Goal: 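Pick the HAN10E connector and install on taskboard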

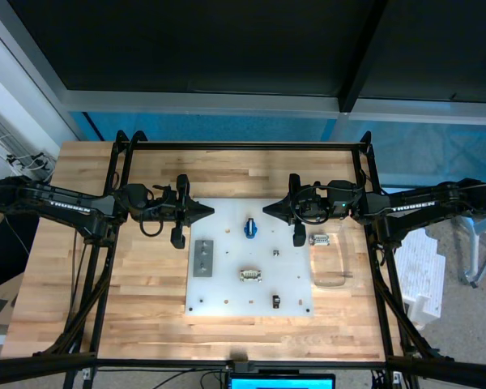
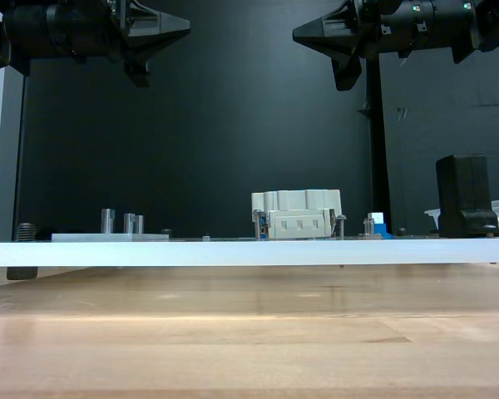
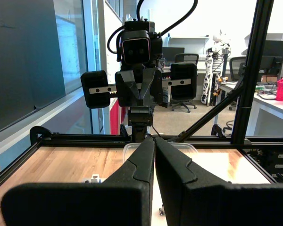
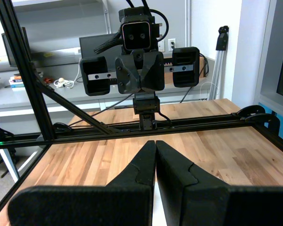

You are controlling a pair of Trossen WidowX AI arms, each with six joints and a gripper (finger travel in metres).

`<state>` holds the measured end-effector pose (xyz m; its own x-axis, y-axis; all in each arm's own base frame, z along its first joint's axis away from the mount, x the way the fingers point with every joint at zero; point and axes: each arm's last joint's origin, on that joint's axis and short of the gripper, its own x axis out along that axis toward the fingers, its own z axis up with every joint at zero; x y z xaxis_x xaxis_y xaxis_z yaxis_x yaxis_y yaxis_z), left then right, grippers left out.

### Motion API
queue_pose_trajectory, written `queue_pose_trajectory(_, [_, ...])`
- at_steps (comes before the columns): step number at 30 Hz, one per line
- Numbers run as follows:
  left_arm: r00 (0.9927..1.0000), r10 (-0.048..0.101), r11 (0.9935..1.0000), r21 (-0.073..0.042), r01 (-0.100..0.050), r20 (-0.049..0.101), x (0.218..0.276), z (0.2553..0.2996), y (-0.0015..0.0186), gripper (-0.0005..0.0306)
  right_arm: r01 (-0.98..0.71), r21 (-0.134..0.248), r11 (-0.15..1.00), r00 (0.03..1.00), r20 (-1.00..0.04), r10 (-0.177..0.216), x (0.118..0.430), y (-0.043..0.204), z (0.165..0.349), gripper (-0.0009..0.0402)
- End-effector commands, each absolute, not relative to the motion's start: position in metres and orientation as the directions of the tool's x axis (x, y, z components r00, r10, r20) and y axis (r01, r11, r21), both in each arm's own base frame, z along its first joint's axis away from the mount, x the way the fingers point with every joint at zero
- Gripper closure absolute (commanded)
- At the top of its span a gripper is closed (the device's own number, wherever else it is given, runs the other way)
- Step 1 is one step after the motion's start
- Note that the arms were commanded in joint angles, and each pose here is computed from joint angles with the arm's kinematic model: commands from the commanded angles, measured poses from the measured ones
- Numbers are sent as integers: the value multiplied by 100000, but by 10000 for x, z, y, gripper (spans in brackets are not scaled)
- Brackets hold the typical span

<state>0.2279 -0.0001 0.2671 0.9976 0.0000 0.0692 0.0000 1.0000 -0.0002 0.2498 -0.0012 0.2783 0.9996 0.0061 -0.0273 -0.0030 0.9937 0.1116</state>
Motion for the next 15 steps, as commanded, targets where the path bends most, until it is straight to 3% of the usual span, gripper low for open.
queue_pose_trajectory(1, [99760, 0, 100000, 18, -1, 6918, 2279, 2671, 0, 300, -346, 12297, 99240, 99969, -2422, 649, 2498, -10, 2786, 393])
queue_pose_trajectory(7, [99760, 0, 100000, 18, -1, 6918, 2279, 2671, 0, 300, -474, 12298, 99240, 99970, -2308, 763, 2498, -10, 2788, 393])
queue_pose_trajectory(11, [99760, 0, 100000, 18, -1, 6918, 2279, 2671, 0, 300, -4851, 12407, 99109, 99854, -1771, 5110, 2496, 3, 2796, 393])
queue_pose_trajectory(15, [99760, 38, 100000, 18, -39, 6918, 2279, 2671, 0, 300, -4105, 12607, 99117, 99705, -5920, 4882, 2507, 2, 2837, 393])
